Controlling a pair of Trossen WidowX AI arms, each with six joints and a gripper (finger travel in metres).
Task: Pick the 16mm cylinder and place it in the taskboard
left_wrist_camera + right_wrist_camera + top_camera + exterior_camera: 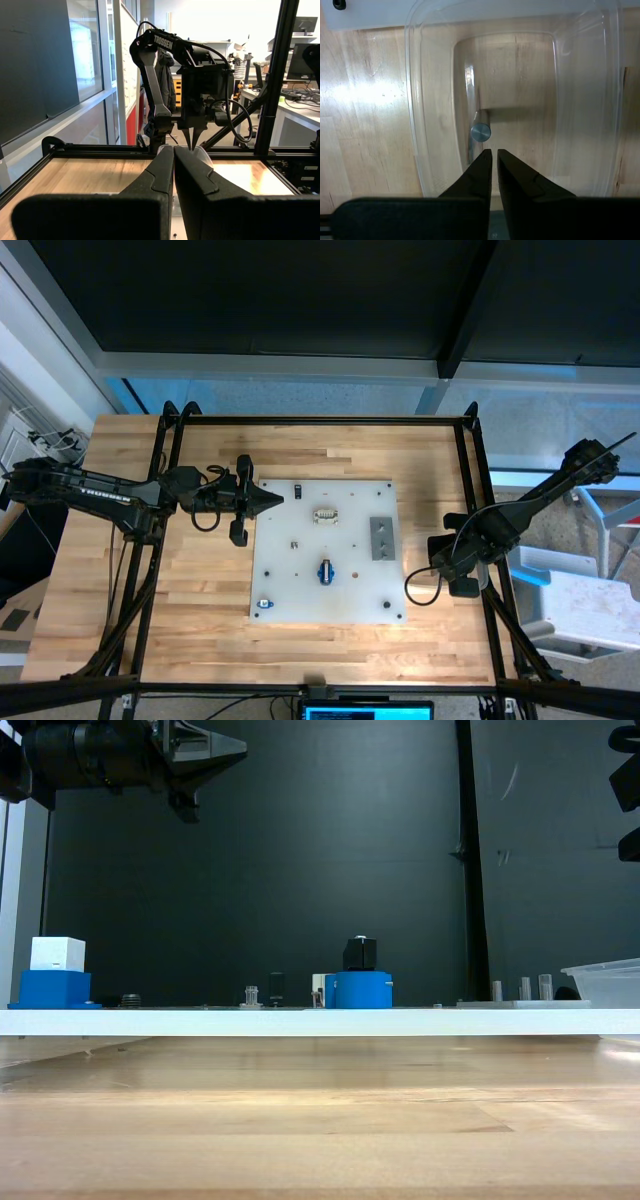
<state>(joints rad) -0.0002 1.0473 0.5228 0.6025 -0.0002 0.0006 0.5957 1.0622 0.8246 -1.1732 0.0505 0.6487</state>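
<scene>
Pale wood-plank counter (330, 660) carrying the flat white taskboard (300, 585), blue fitting (325, 571) at centre, grey metal block (382, 538) beside. Only in the right wrist view: 16mm cylinder (480, 132), round grey metal face, inside a glossy clear bin (415, 100), just beyond the right hand (494, 151), pressed together. Left hand (272, 498) likewise pressed together, raised over the board's left edge

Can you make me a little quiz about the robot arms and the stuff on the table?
1. Fill the gap: the shut left gripper hangs above the white board, at its edge on the robot's ___ side.
2. True or false: the metal cylinder sits inside the clear bin.
3. Where is the shut right gripper? A) over the bin B) over the board C) gripping the cylinder
Key: 1 left; 2 true; 3 A.
</scene>
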